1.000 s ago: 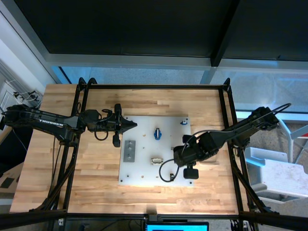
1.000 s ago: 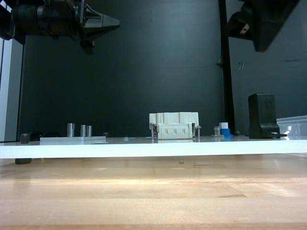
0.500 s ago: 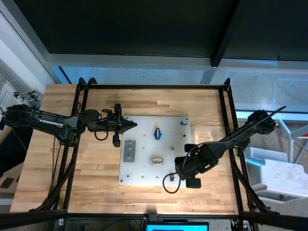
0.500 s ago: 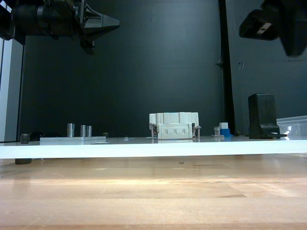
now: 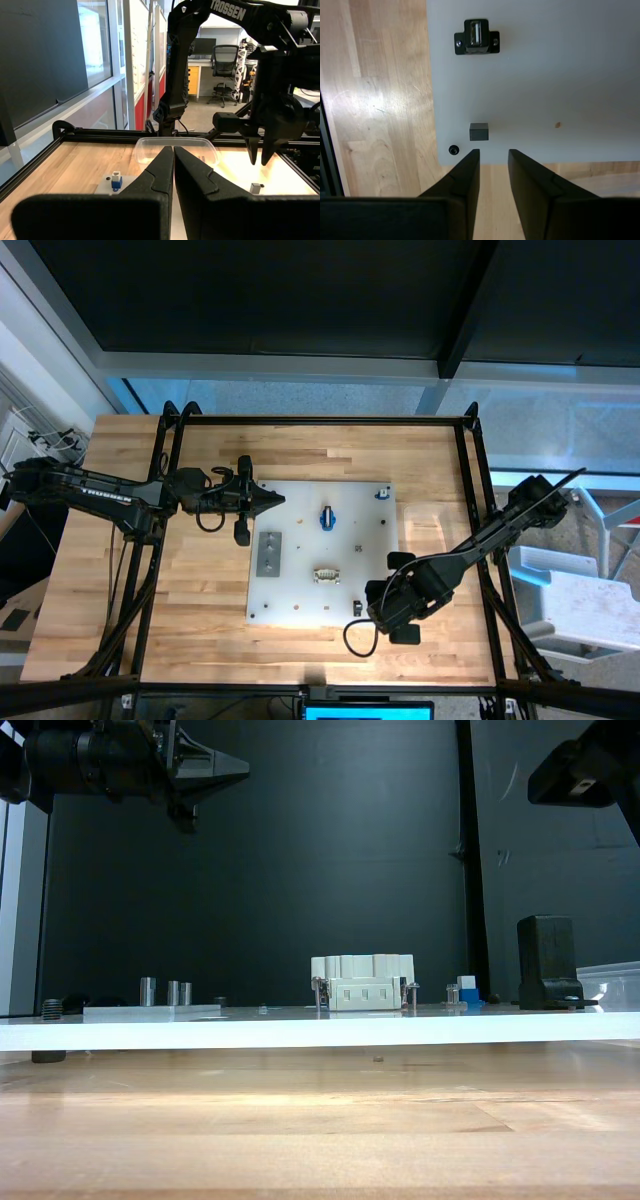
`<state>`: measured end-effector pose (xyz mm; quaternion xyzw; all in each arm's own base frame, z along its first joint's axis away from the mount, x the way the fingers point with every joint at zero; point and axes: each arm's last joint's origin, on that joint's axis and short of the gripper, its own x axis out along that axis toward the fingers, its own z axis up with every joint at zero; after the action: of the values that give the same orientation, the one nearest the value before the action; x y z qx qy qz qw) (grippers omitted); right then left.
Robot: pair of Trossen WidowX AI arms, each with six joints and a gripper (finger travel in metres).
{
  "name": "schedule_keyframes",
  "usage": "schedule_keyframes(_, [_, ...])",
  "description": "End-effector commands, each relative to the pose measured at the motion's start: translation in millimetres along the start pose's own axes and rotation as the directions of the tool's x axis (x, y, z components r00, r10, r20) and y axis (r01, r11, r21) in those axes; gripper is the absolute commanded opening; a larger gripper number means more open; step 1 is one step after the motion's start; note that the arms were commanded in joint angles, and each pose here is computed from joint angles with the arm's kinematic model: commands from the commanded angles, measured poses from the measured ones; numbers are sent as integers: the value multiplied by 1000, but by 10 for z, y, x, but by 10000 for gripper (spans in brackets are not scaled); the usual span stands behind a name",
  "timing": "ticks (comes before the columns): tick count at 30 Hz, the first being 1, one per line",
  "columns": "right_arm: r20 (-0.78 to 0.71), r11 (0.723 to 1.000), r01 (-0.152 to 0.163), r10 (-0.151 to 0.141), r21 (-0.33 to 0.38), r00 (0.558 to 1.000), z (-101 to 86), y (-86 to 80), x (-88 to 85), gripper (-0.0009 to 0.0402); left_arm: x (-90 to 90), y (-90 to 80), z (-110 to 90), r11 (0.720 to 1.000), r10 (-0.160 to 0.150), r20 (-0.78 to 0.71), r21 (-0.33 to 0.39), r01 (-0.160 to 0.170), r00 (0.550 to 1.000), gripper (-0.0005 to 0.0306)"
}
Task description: Pick the 16mm bar from the taskboard and place it in the container
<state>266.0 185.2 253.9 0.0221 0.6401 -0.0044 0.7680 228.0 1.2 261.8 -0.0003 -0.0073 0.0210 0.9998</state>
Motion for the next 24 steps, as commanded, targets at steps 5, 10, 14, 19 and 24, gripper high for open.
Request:
schedule_keyframes(5, [3,999,40,-40,-2,999,7,50,104,149,1,1,1,1000,0,0,0,0,1000,0])
schedule_keyframes(10, [-4,999,45,-45,-14,999,-5,90,177,196,1,0,1,1000,0,0,0,0,1000,0])
schedule_keyframes(14, [-7,999,46,-46,-7,999,-17,98,213,218,1,0,1,1000,0,0,0,0,1000,0])
schedule_keyframes(19, [-3,999,42,-42,-6,999,-43,98,289,221,0,0,2,1000,0,1,0,0,1000,0])
schedule_keyframes(24, [-4,999,44,-44,-6,999,-69,95,347,214,0,1,2,1000,0,1,0,0,1000,0])
